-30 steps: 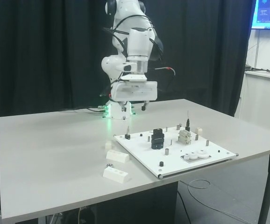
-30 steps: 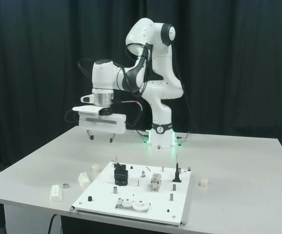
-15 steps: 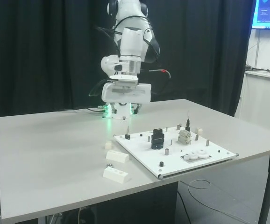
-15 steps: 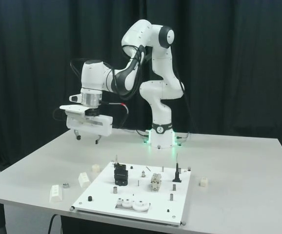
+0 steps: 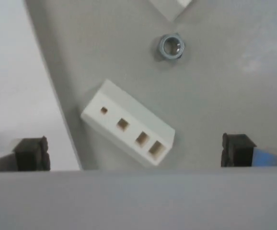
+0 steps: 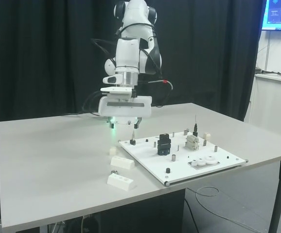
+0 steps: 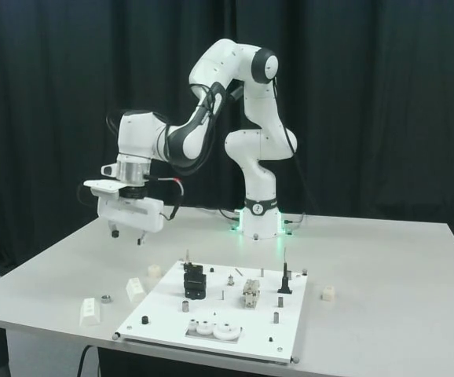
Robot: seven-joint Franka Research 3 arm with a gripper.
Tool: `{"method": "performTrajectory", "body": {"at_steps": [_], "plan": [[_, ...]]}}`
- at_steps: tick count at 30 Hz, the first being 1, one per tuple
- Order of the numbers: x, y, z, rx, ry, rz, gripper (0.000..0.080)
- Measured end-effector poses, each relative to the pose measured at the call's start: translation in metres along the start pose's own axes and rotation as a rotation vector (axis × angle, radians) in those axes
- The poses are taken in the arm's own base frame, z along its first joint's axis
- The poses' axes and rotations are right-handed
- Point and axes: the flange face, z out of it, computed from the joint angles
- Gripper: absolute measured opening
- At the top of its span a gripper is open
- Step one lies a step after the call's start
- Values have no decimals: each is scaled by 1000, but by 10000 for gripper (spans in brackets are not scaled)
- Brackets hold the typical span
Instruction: Pick bolt 4.
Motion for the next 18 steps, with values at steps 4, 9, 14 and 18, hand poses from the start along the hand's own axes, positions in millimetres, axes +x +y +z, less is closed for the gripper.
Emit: {"method": "performTrajectory", "body": {"at_steps": [4,9,14,18], "plan": [[2,1,9,6,4,27,800],[5,5,18,9,0,64,800],[11,12,30,7,6,100,800],[17,19,40,4,19,132,800]]}}
